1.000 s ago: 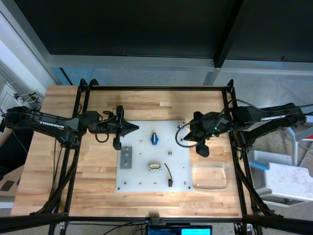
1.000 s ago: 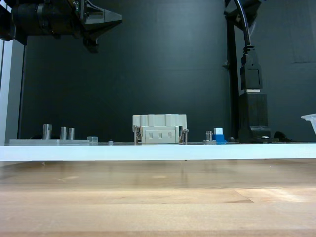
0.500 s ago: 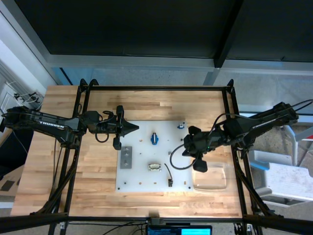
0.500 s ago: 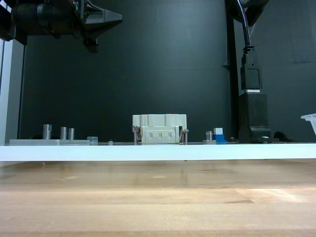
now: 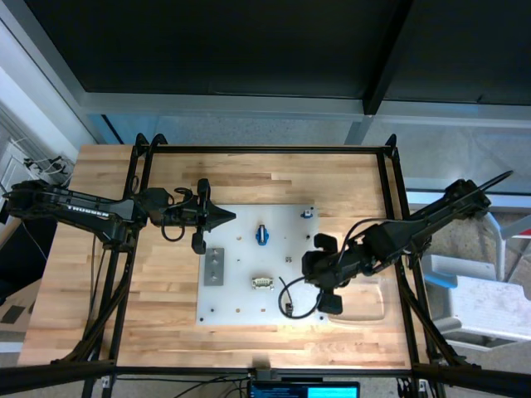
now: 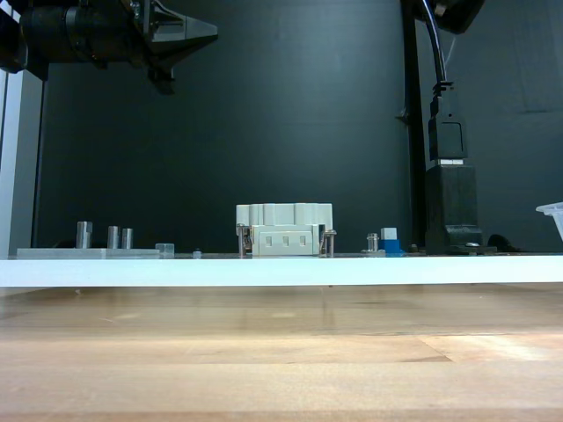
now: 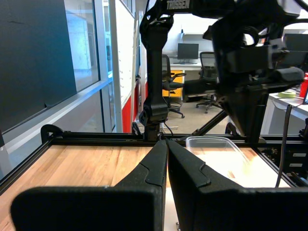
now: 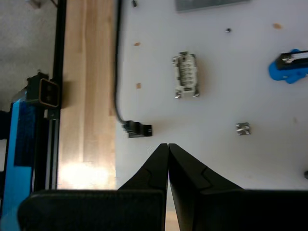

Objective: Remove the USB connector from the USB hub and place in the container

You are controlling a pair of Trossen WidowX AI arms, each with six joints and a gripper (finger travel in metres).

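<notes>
Status: approach phase, extraction not begun.

1. Right gripper (image 5: 329, 303). Over the last second I have swung it from the far side of the white task board (image 5: 241, 311) toward the near edge. It now hangs above the board's right margin, partly over the container (image 5: 375, 312) and just beside the USB hub (image 5: 288, 309). In my right wrist view the fingers (image 8: 159, 159) are pressed together with nothing between them, and the hub lies just ahead of their tips.

2. USB connector (image 6: 447, 141). Position unchanged. The low view shows the plug upright and seated in the hub, with the cable rising from it. Nothing has touched it.

3. Left gripper (image 5: 230, 215). Parked above the board's far left corner, as before, fingers together.

4. Consequence for the task. The gap between the working arm and the plug has closed, so the grasp is the next step. In my judgement the right fingers must part before I descend, then close across the plug body, not the thin cable. A straight upward pull should free it. The container is near, so the carry will be short.
</notes>
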